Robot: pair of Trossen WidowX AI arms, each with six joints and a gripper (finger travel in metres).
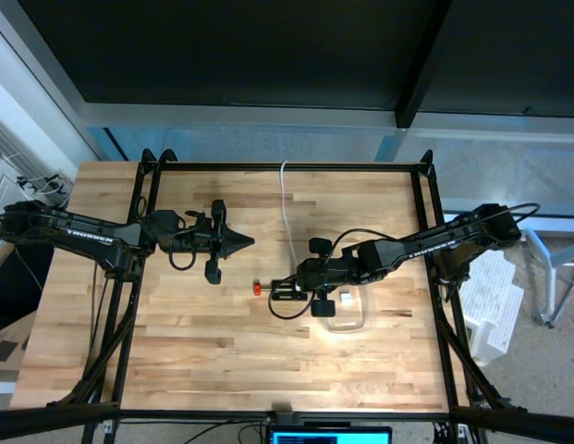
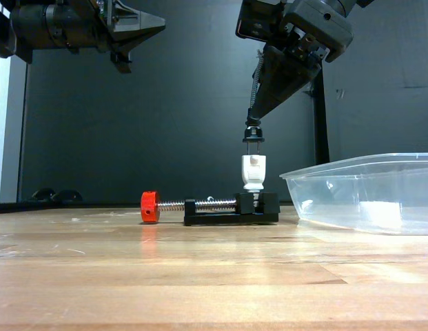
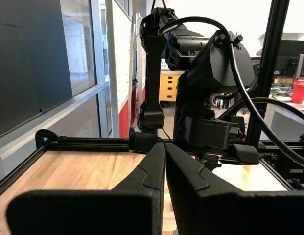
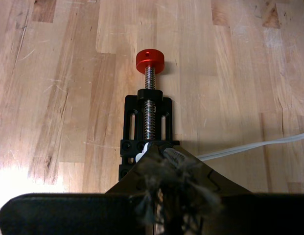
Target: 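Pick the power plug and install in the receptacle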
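In the low view my right gripper point(image 2: 255, 110) points straight down, shut on the power plug point(image 2: 253, 132), a tiny black body with two prongs. The prongs reach the top face of the white receptacle point(image 2: 253, 171), and the plug body stands above it. The receptacle stands upright in a black mini vise point(image 2: 231, 207) with a red knob point(image 2: 149, 207). In the high view the right gripper point(image 1: 291, 288) covers plug and receptacle. The right wrist view shows the vise point(image 4: 147, 129) beneath the shut fingertips point(image 4: 152, 164). My left gripper point(image 1: 242, 242) hovers shut to the left, holding nothing.
A clear plastic tray point(image 2: 406, 181) sits just right of the vise, with a small white cube point(image 1: 346, 300) inside it. The receptacle's white cable point(image 1: 287, 208) runs toward the table's far edge. A black frame point(image 1: 287, 167) borders the table.
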